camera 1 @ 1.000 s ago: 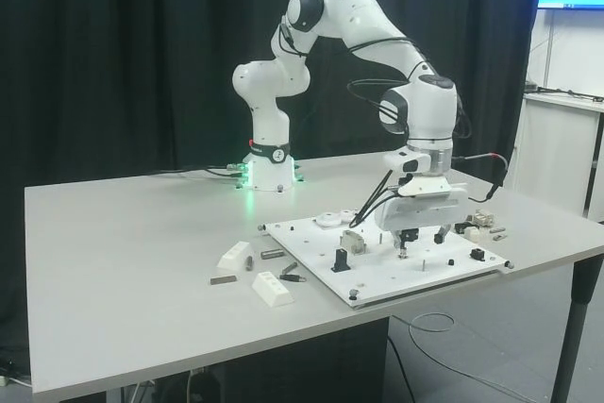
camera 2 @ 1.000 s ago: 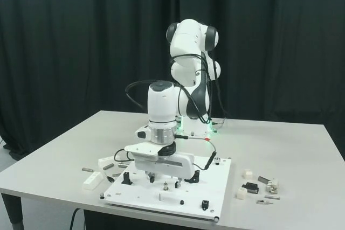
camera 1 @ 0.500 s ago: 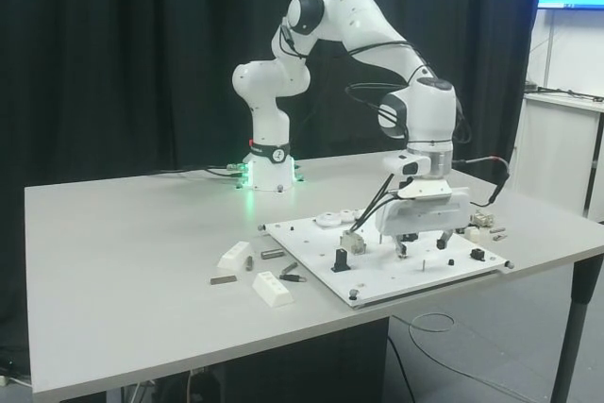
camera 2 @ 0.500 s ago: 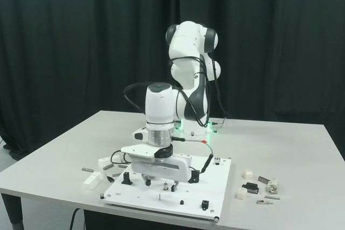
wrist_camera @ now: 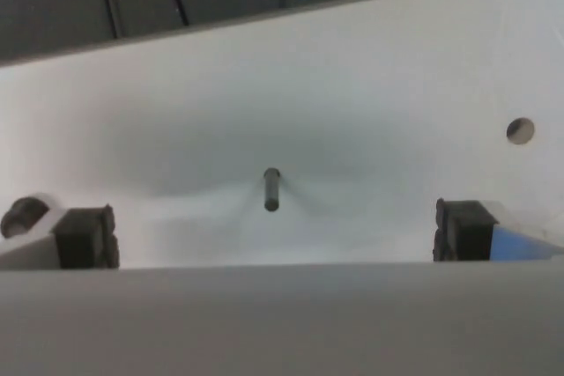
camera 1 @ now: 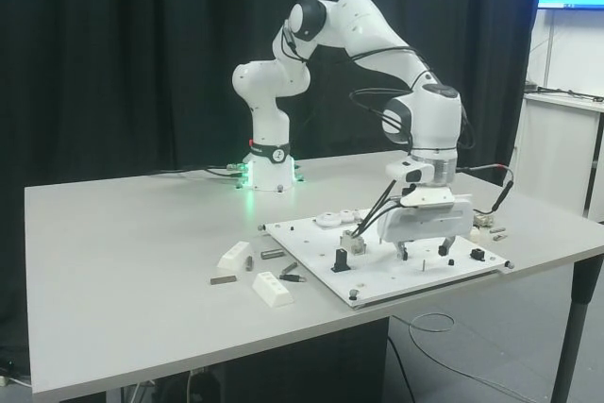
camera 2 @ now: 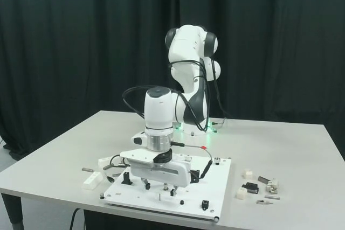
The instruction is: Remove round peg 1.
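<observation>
The grey tabletop carries everything. The white Franka arm rises from its base, lit green at the foot, at about 12 o'clock on the tabletop in the first room view, and bends forward and down toward 3 o'clock.

A white board lies flat near the tabletop's front edge at about 4 o'clock in that view. The end effector hangs over the board, its two black fingertips spread well apart; in the wrist view one fingertip and the other show at opposite sides, with bare board between them and neither touching anything.

Two white blocks lie off the board at its 9 o'clock side in the first room view: one nearer the base and one nearer the front edge. A white disc sits at the board's far corner, about 11 o'clock. A black bracket stands upright on the board, at 9 o'clock from the end effector. Small loose parts lie on the tabletop at 3 o'clock of the board in the second room view.

Round peg 1, a thin grey pin, stands upright in the board, between the fingertips and apart from both. A small hole shows in the board well apart from the peg.
</observation>
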Motion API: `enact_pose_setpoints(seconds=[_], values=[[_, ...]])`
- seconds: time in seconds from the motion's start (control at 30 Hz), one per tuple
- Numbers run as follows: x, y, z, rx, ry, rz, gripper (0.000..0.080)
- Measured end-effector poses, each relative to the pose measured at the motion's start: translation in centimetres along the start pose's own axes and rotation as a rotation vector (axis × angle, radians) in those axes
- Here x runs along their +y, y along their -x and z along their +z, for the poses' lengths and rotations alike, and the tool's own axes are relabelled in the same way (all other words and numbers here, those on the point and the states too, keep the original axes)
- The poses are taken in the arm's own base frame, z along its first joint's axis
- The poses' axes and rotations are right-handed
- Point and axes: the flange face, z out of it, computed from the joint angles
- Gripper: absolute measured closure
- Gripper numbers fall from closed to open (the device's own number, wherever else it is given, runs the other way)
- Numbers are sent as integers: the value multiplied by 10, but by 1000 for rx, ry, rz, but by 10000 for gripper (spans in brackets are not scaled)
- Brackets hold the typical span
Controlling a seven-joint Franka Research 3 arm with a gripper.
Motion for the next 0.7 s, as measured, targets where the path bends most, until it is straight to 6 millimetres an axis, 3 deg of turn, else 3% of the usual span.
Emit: enact_pose_setpoints(seconds=[0.7], values=[[-2, 1, 11, -27, 41, -7, 3]])
